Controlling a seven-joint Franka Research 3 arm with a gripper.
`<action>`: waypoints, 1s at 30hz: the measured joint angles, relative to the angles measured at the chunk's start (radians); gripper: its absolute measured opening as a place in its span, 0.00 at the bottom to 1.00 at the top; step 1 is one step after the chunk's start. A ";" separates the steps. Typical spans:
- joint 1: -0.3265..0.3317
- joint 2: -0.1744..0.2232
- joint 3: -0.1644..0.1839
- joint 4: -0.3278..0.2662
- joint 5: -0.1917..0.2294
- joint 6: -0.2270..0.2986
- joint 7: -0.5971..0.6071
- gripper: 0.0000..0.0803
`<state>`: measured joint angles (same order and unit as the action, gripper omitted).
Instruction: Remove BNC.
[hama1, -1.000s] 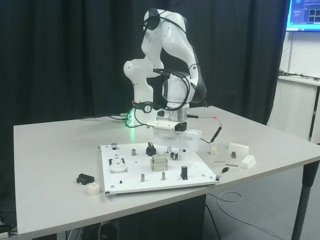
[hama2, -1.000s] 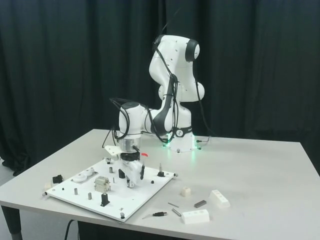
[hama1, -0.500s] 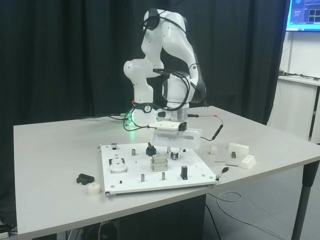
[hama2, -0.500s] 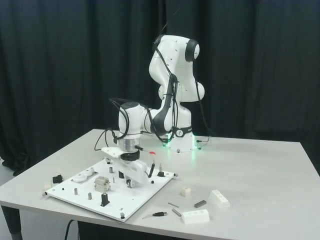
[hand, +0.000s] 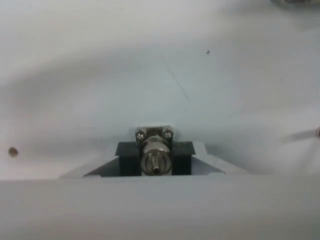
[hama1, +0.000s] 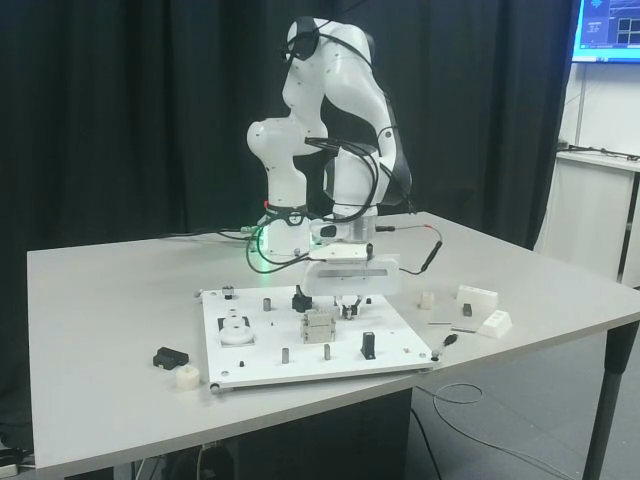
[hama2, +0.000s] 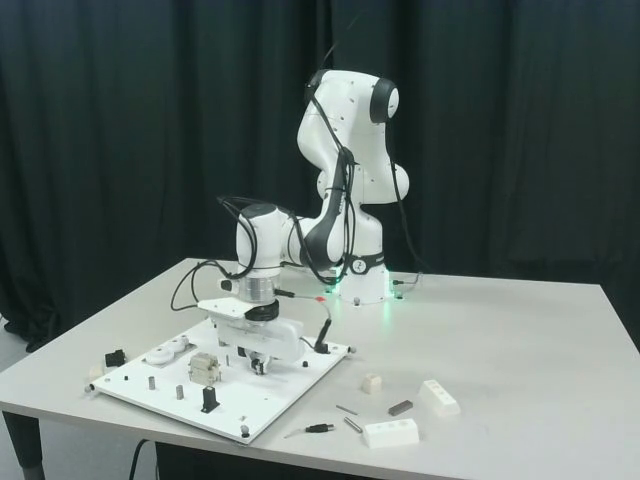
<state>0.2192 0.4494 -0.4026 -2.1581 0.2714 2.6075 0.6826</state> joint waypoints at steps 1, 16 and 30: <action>0.000 0.000 0.000 0.000 0.002 0.000 -0.014 0.16; -0.005 0.000 0.000 0.007 0.017 -0.014 -0.241 0.16; -0.008 0.002 0.000 0.014 0.021 -0.026 -0.398 0.16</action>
<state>0.2115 0.4512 -0.4025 -2.1445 0.2927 2.5814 0.2842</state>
